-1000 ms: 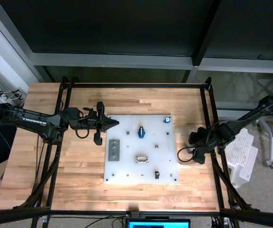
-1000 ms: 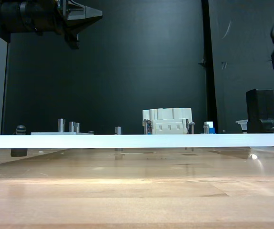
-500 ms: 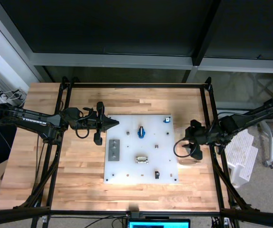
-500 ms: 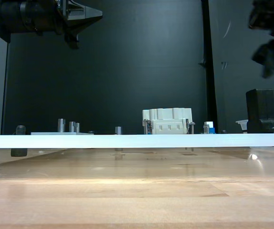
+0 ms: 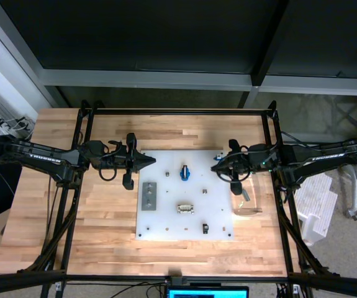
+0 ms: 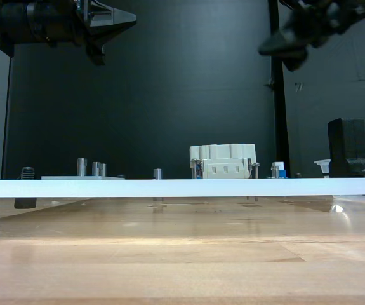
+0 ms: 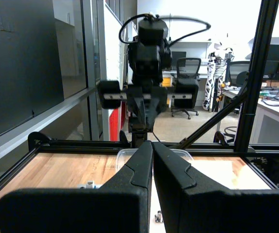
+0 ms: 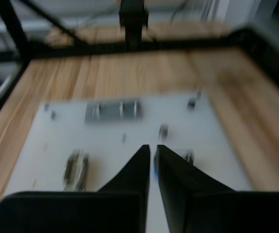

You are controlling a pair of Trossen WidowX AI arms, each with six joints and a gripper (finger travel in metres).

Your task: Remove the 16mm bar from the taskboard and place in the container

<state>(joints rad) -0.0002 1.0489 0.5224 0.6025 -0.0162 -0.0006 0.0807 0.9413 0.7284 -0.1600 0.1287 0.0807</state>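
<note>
2 grippers aloft, 16mm bar between

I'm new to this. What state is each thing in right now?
taskboard, flat on the table.
left gripper, shut, empty, raised near its far left corner.
right gripper, shut, empty, raised near its far right corner.
16mm bar, upright in board.
container, on table beside board.
</note>
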